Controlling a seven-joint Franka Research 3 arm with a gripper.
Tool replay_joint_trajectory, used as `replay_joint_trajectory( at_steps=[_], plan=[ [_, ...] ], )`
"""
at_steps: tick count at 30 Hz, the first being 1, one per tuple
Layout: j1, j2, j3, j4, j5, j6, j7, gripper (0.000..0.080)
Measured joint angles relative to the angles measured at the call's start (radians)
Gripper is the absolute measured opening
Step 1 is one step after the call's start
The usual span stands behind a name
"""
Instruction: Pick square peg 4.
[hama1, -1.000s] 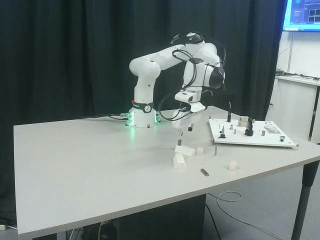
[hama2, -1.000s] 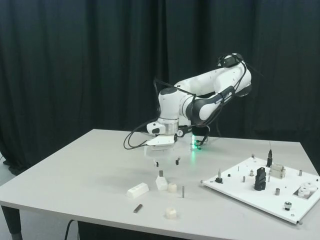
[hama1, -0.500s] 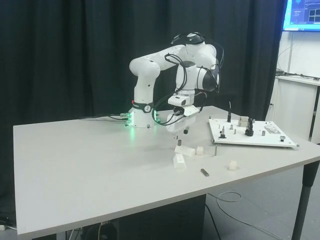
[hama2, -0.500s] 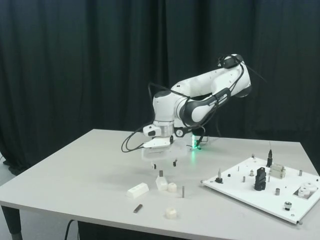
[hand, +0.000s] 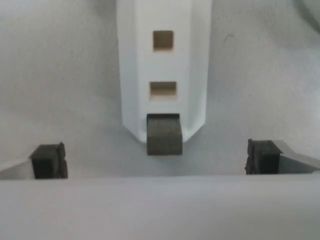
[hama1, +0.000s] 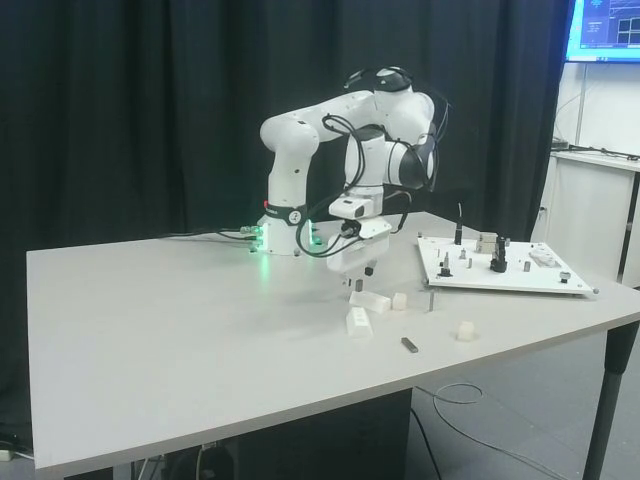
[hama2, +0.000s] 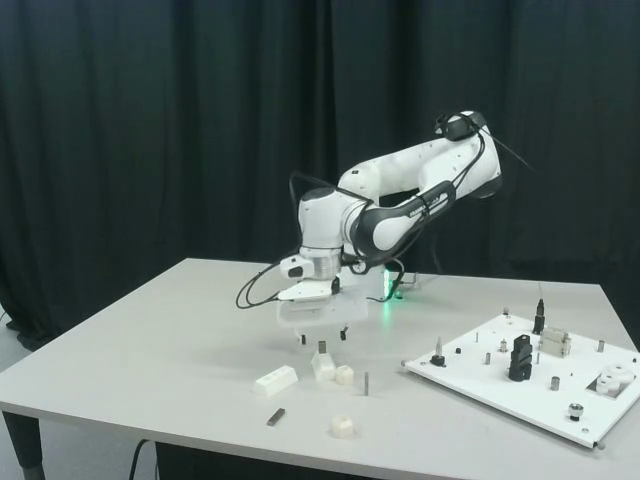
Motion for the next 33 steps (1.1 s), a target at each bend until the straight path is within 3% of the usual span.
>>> replay_joint_trajectory(
  at_steps=[17, 33],
  plan=[
    [-0.008, 0.006, 0.043, 0.000, 0.046, 0.011, 0.030, 0.0800],
    [-0.008, 0.011, 0.054, 0.003, 0.052, 0.028, 0.092, 0.0800]
  ],
)
